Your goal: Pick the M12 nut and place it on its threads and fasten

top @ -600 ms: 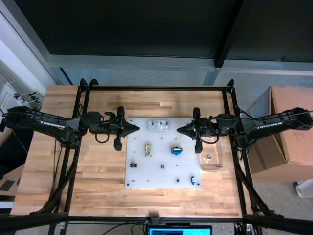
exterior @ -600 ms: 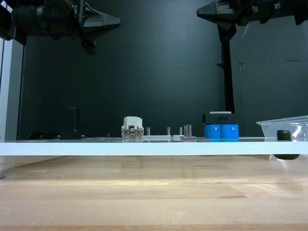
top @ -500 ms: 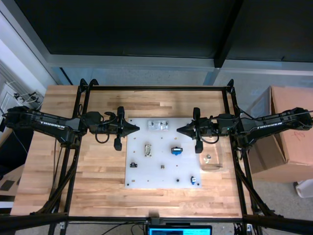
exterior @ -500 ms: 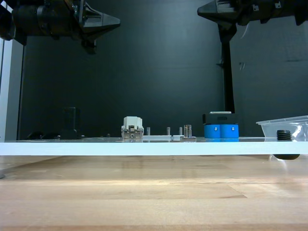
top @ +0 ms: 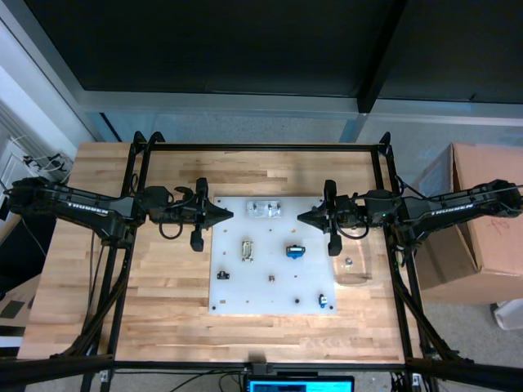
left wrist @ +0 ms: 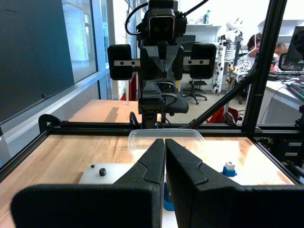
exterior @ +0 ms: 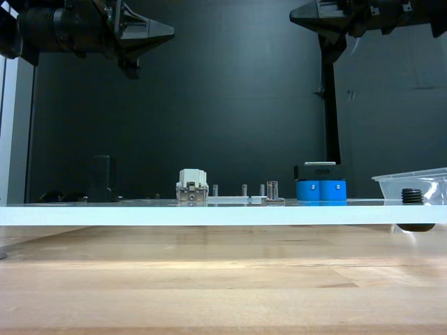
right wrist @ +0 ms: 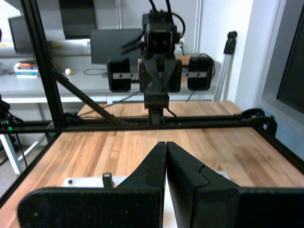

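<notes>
The small silver nut (top: 348,263) lies free inside the clear tray (top: 360,278), just off the white board's right edge. The black ribbed stud (exterior: 412,196) stands bare on the board (top: 233,298), ribs showing, and appears as a dark dot (top: 297,300) near the near right edge. High over the board's left edge hovers my left gripper (top: 231,214), shut and holding nothing, as the left wrist view (left wrist: 165,142) shows. Facing it over the right side is my right gripper (top: 298,217), also shut and holding nothing (right wrist: 166,145). Both hang far above the board (exterior: 171,29) (exterior: 292,12).
A grey-white connector block (exterior: 192,188), a silver post (exterior: 272,189) and a blue part (exterior: 320,190) stand mid-board. A small blue piece (top: 324,301) sits at the near right corner. A black frame (top: 261,148) rings the table. A cardboard box (top: 486,216) stands off to the right.
My right gripper has drawn back slightly to the right. The left arm, the nut and the stud have not moved.
</notes>
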You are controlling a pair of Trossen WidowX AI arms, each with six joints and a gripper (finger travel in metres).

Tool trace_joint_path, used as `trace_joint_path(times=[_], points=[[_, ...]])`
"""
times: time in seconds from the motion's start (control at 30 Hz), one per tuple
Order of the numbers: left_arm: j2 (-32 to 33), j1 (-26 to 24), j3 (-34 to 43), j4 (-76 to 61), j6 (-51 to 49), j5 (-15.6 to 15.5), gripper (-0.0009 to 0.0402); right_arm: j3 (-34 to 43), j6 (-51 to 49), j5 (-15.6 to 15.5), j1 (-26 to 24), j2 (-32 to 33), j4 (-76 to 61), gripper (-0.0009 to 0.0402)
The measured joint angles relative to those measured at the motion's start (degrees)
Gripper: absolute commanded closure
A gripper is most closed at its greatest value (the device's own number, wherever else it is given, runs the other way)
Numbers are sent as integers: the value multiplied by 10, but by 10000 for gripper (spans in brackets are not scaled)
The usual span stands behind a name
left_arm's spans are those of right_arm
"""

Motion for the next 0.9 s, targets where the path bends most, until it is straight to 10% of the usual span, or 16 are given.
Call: trace_joint_path(times=[0.57, 0.9], points=[[0, 0, 0, 0, 0, 0, 393, 157, 73, -2, 14, 0, -536, 393], [0, 0, 0, 0, 0, 0, 393, 201, 59, -77, 21, 42, -788, 393]])
